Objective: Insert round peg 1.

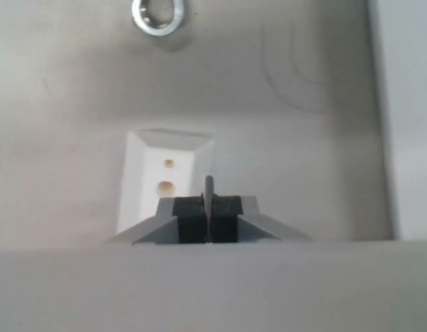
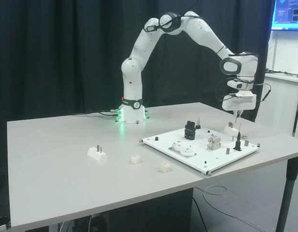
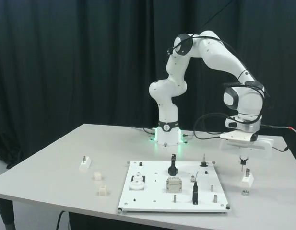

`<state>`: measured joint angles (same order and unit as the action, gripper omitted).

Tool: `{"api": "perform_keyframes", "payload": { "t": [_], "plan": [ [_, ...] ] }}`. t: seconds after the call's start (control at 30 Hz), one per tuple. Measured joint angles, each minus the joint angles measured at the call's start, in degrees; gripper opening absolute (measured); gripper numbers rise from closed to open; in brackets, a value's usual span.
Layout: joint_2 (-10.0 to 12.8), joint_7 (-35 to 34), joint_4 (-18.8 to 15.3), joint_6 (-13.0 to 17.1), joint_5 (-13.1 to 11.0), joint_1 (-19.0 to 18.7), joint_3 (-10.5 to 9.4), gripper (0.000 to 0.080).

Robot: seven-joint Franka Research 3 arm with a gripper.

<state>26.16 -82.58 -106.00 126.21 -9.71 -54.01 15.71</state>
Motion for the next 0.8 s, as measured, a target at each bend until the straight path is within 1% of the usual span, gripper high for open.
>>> {"api": "perform_keyframes", "payload": {
  "t": [0.2, 0.37, 0.57, 0.8],
  "plan": [
    [-1.08, 2.06, -0.05, -2.68, 1.4, 0.0, 1.11, 0.0015],
    [-1.92, 4.45, -0.47, -4.05, 1.81, 0.02, 2.25, 0.0015],
    [-2.63, 7.51, -1.32, -4.91, 2.12, 0.02, 3.88, 0.0015],
    [-3.73, 12.75, -3.44, -4.96, 2.23, 0.07, 5.87, 0.0015]
  ]
}}
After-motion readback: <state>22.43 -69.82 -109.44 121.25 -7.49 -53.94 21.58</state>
